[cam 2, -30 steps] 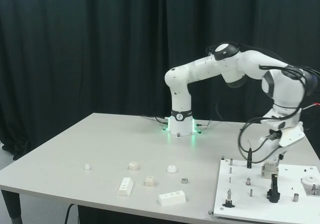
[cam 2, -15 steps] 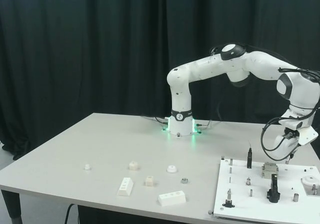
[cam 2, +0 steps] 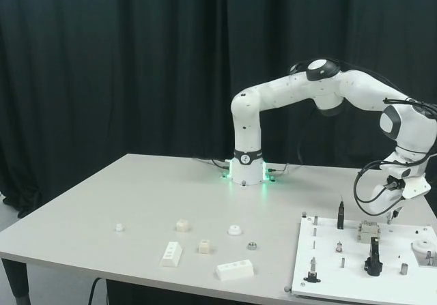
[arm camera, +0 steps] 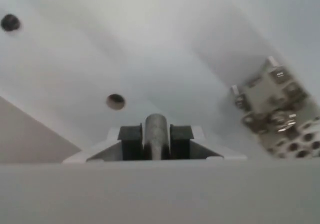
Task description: Insert round peg 3.
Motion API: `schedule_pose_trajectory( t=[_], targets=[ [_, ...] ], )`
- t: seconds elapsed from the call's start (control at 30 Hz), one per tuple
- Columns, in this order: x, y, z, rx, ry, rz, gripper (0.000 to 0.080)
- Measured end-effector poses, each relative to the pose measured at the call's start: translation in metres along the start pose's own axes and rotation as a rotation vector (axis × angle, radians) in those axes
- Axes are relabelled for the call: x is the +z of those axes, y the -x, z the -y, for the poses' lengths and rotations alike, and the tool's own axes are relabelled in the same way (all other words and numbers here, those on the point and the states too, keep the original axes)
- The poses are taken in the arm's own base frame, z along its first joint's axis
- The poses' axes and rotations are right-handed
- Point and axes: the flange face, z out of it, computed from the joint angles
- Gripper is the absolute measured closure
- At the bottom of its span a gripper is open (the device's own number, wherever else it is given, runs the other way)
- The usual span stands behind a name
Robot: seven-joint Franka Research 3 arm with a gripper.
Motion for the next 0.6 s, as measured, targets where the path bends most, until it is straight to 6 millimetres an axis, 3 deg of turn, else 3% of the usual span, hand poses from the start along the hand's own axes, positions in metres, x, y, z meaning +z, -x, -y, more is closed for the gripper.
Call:
schedule_pose_trajectory(
  t=[0.33, 0.6],
  targets=[
    [0.005, 0.024, 0.013, 0.035, -0.004, -0.022, 0.069],
    [0.004, 0.033, 0.015, 0.092, -0.013, -0.049, 0.069]
  ],
)
